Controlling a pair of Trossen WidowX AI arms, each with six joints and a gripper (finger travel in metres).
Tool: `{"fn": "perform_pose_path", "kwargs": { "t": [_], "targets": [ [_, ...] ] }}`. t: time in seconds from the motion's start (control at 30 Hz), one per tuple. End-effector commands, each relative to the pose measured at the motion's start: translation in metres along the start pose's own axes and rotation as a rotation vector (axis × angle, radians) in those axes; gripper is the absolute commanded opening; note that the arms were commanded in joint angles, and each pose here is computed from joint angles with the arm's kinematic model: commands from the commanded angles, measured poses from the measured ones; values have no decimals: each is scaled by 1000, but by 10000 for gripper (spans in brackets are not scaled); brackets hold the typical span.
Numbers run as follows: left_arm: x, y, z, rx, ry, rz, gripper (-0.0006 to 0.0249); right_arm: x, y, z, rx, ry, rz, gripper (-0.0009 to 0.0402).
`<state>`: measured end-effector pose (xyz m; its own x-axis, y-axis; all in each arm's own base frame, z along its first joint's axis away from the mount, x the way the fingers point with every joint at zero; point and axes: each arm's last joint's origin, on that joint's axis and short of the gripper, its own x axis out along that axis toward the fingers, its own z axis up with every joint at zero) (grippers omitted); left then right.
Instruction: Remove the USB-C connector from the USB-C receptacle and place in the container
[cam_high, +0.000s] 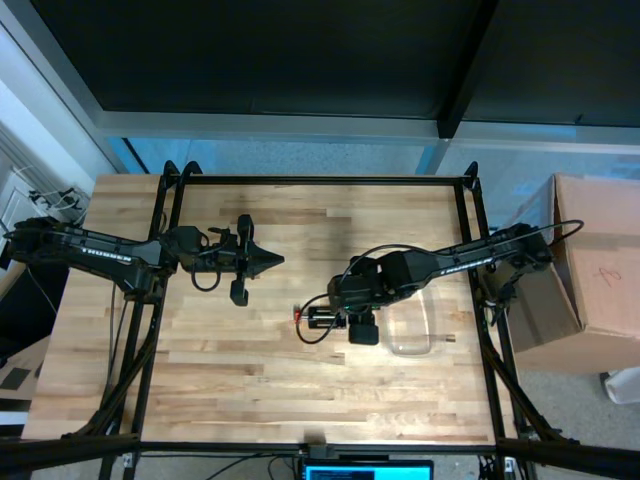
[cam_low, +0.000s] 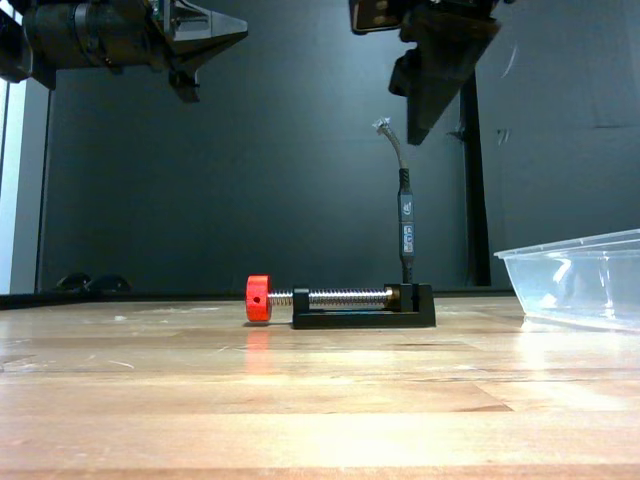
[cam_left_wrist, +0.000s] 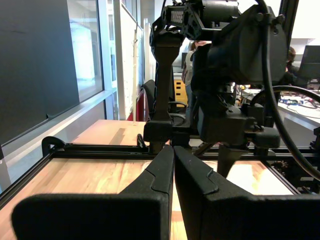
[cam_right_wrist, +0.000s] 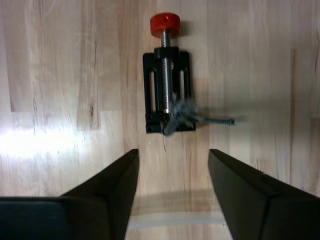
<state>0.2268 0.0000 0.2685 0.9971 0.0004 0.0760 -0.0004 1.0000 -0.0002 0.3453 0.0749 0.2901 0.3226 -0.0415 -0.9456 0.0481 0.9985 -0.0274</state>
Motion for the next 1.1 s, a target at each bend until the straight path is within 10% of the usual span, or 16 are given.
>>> {"fn": "perform_pose_path", "kwargs": {
  "t": [0.03,0.73,1.1],
  "targets": [
    [0,0,0,0,0,0,0,5,2,7,-16,16,-2,218],
    [0,0,0,0,0,0,0,53,7,3,-35,63,-8,196],
    [0,0,0,0,0,0,0,62,7,0,-42,50,-13,121]
  ]
}}
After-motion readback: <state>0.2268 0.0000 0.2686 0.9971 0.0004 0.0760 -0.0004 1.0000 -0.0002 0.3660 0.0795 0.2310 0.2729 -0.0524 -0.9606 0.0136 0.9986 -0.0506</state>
